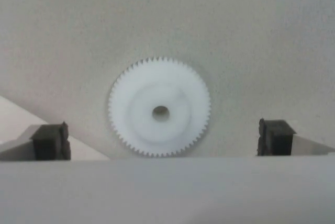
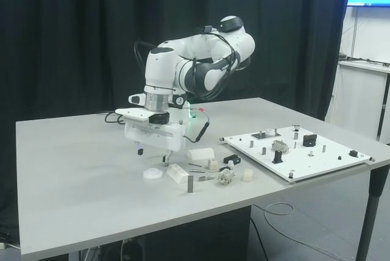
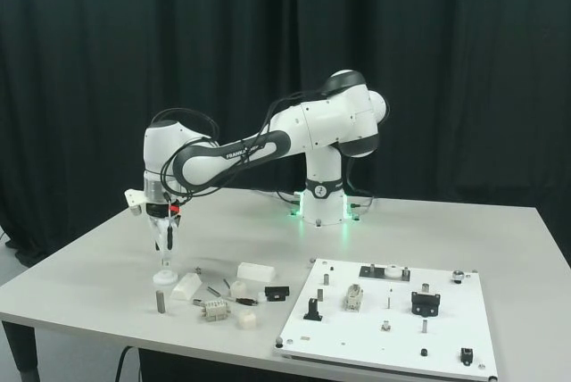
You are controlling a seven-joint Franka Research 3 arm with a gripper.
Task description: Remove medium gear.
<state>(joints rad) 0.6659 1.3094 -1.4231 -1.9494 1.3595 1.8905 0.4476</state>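
A white toothed gear (image 1: 159, 108) with a round hole in its hub lies flat on the grey table (image 1: 78, 25). My gripper (image 1: 162, 139) hangs a little above it, open, with one black fingertip on each side of the gear and nothing between them. In the first room view the gear (image 2: 152, 174) lies just under the gripper (image 2: 152, 154), near the table's front edge. The second room view shows the same gear (image 3: 164, 276) below the gripper (image 3: 166, 244), at the table's left end.
Close beside the gear lie several loose parts: a white block (image 2: 177, 174), a grey upright peg (image 2: 191, 185), another white block (image 2: 201, 153) and a black piece (image 2: 231, 160). A white assembly board (image 2: 304, 157) with mounted parts takes up the right of the table.
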